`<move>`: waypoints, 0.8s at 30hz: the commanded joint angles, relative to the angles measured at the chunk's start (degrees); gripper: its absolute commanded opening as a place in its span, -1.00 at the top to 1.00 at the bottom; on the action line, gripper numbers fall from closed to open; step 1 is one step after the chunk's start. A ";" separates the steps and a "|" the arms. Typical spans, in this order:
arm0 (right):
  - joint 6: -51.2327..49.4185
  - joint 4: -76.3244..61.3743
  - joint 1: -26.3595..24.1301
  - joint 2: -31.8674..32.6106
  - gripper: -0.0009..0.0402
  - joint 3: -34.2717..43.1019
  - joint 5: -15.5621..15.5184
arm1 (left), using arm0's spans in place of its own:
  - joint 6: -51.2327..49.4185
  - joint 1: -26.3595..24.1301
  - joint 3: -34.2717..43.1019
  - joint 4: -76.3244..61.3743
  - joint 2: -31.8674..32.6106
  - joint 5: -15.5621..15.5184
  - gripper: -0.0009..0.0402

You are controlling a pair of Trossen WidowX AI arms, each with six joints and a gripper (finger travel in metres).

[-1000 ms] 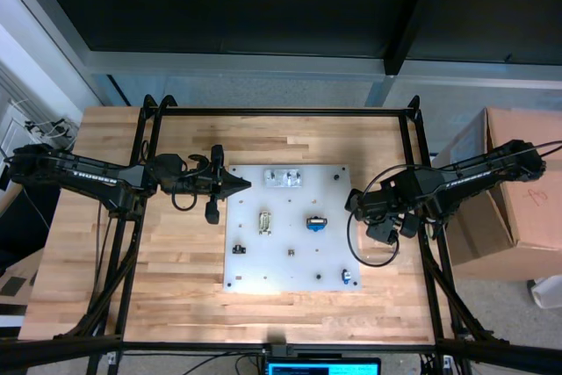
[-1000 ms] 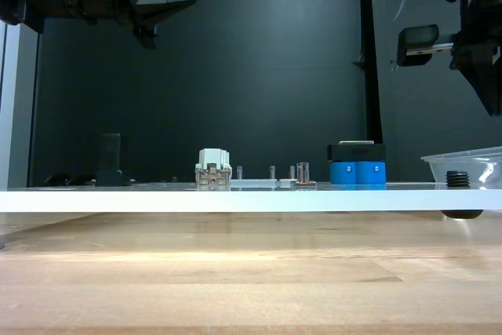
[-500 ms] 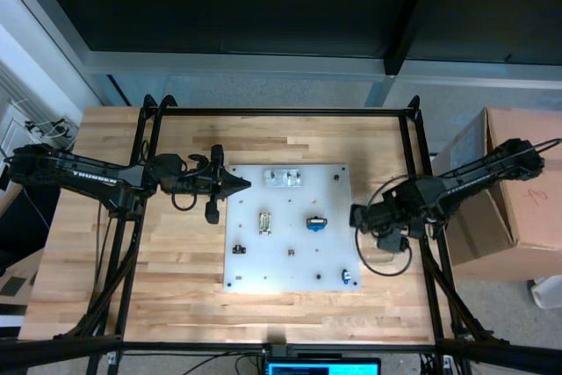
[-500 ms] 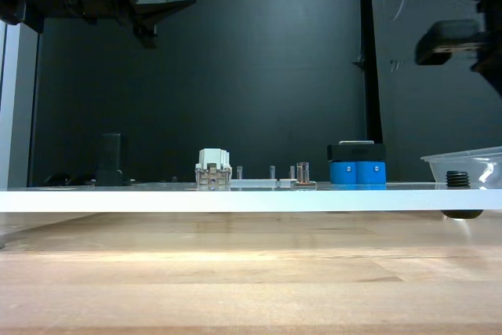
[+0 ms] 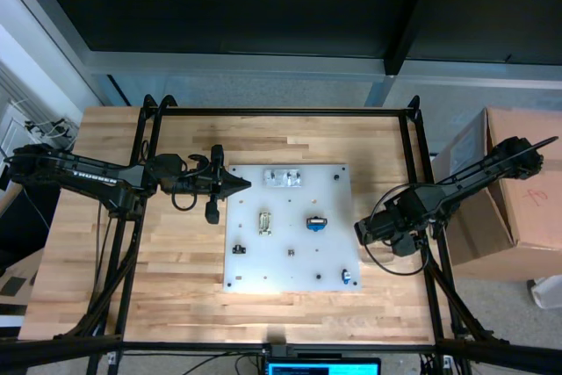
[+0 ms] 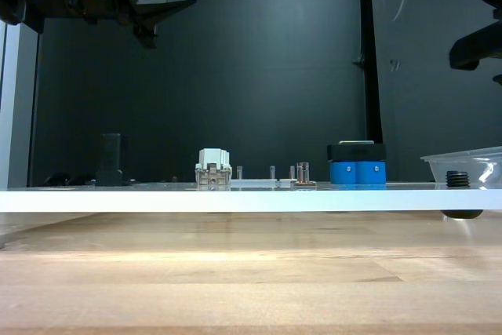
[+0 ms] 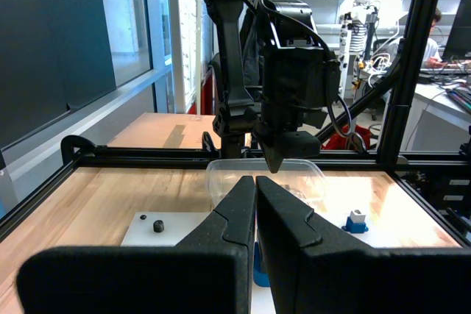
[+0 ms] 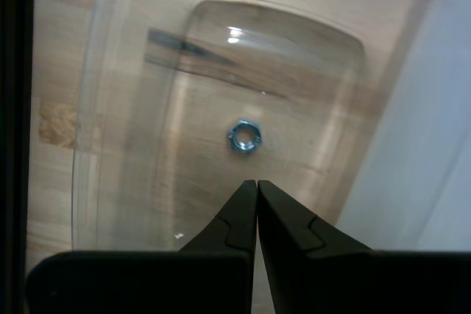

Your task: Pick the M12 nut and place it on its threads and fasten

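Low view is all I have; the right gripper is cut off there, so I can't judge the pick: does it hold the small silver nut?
Observer: No. The right wrist view shows the small silver nut lying free and flat in the clear plastic tray, apart from the right gripper, which is shut on nothing.
Operator: Where is that gripper?
Observer: In the high view, just past the white board's right edge.
Operator: And the left gripper?
Observer: The high view puts the left gripper at the board's left edge, towards its far side.

Cardboard box (image 5: 527, 217) rt of table (image 5: 176, 287)
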 commanded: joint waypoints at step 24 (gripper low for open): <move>-8.26 12.83 0.57 0.04 -0.06 -9.77 -0.02 | 0.02 0.00 0.02 0.02 0.02 0.02 0.96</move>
